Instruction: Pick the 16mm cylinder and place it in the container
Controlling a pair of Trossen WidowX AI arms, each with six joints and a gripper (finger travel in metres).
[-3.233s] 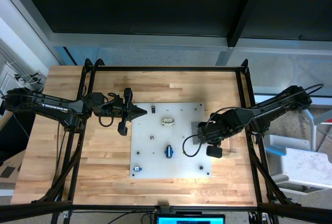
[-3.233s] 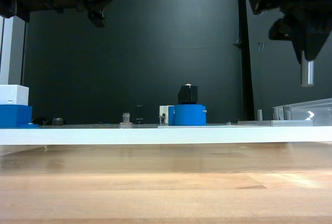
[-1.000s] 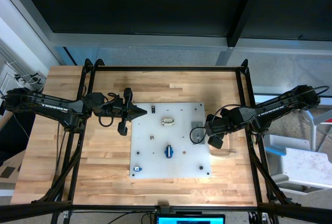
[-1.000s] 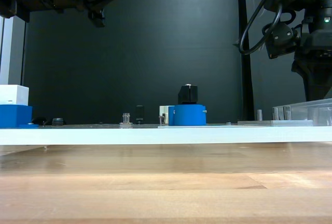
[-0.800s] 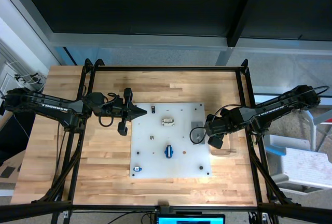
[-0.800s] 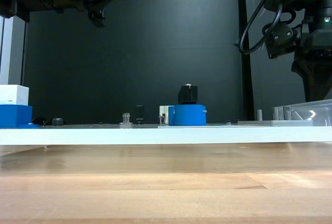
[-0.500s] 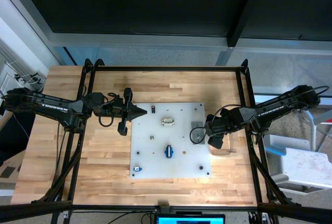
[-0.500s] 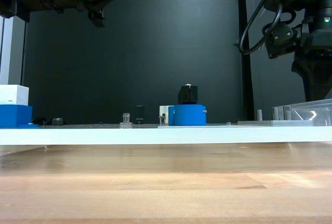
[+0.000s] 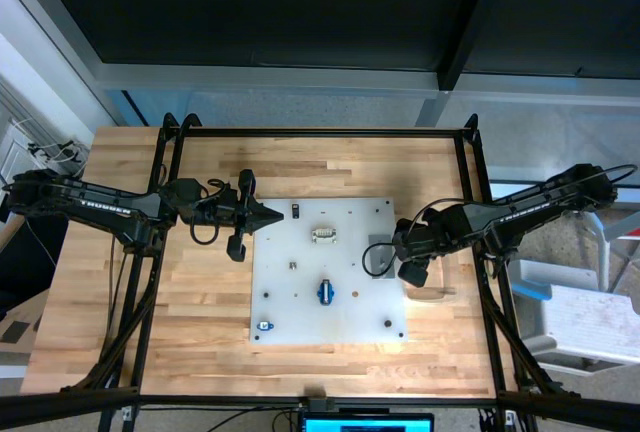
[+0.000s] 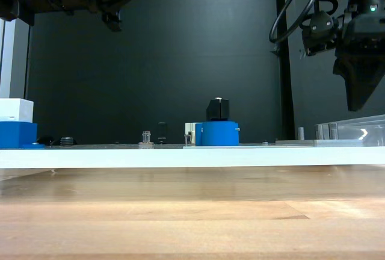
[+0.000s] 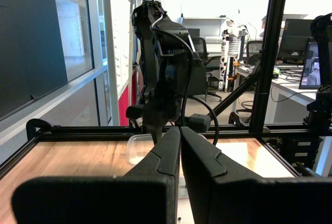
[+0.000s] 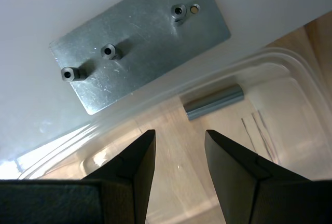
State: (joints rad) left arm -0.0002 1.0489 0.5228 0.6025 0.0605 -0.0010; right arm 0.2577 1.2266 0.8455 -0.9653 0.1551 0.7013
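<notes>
Since the earlier frame only the right arm has lifted: the left end effector (image 11: 180, 129) hangs pinched together by the board's (image 9: 290, 302) left edge, while the right end effector (image 12: 179, 131) stands wide and empty above the container (image 12: 155, 99). The 16mm cylinder (image 12: 214, 102) lies on its side inside it, so a straight rise clear of the rim looks the safest finish.

The high camera looks down on the white flat board (image 9: 335, 302), the low one level along it. Both wrist cameras show the clear rectangular plastic tub (image 12: 228, 73).
</notes>
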